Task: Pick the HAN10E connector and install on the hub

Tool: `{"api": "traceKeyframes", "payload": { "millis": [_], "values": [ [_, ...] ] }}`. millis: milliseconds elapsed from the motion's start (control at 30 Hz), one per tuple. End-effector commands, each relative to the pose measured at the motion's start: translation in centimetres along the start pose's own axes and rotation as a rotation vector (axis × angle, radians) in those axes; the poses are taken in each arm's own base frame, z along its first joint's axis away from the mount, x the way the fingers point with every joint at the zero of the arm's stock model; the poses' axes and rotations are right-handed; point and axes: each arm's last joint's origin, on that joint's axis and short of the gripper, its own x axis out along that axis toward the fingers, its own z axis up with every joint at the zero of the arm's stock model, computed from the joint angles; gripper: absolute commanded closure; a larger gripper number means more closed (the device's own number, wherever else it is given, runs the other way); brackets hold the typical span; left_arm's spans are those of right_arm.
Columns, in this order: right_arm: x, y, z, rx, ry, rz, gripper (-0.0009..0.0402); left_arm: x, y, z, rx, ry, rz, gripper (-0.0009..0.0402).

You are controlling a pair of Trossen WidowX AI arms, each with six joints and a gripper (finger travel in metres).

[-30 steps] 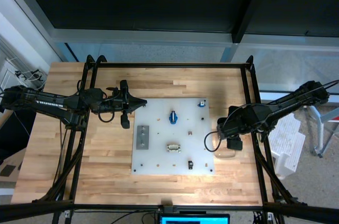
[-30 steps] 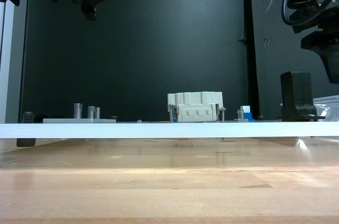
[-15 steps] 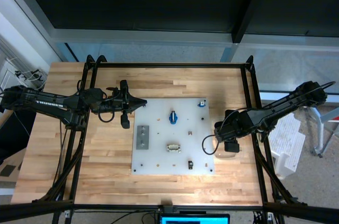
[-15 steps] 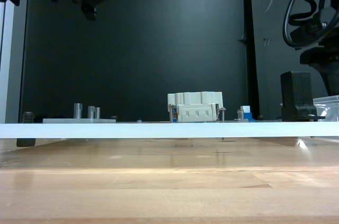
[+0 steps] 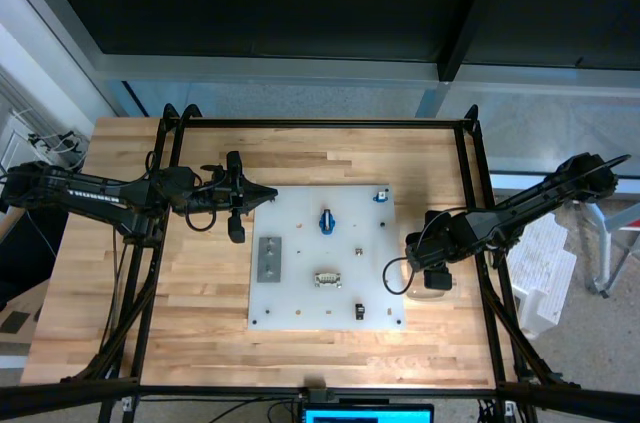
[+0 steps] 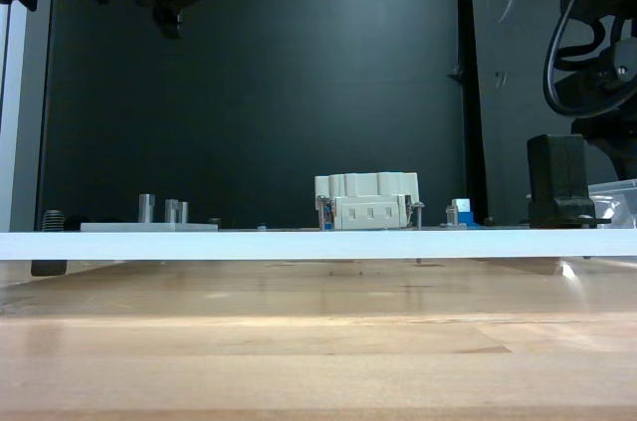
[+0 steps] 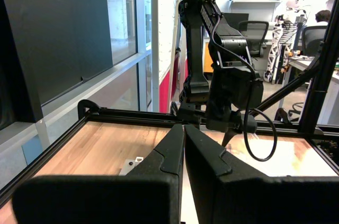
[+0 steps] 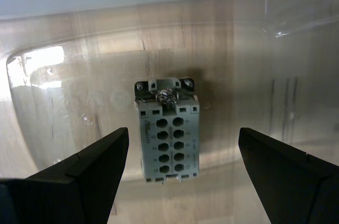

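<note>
We find nothing installed: right gripper (image 5: 437,278), fingers open, hangs over the connector (image 8: 167,131) beside the board (image 5: 300,303); left gripper (image 7: 184,128), fingers closed, parked left. Grasp and seating on hub (image 5: 327,280) remain.

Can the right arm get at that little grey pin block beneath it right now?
Probably yes. The right end effector hangs above the HAN10E connector, open, fingers either side, nothing between. The left end effector sits shut near the board's left edge.
</note>
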Motion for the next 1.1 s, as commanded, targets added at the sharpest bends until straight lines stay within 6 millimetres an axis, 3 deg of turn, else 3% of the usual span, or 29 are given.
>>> {"api": "traceKeyframes", "payload": {
  "millis": [33, 467, 1100],
  "values": [
    [0.45, 0.01, -0.21, 0.000, -0.003, 0.001, 0.0103, 0.00, 0.01, 0.00, 0.000, 0.000, 0.000, 0.0392],
    [1.36, 0.00, -0.54, 0.035, -0.016, 0.008, 0.0111, 0.00, 0.01, 0.00, 0.000, 0.000, 0.000, 0.0392],
    [1.40, 0.00, -0.54, 0.041, -0.019, 0.007, 0.0296, 0.00, 0.01, 0.00, 0.000, 0.000, 0.000, 0.0392]
  ]
}}
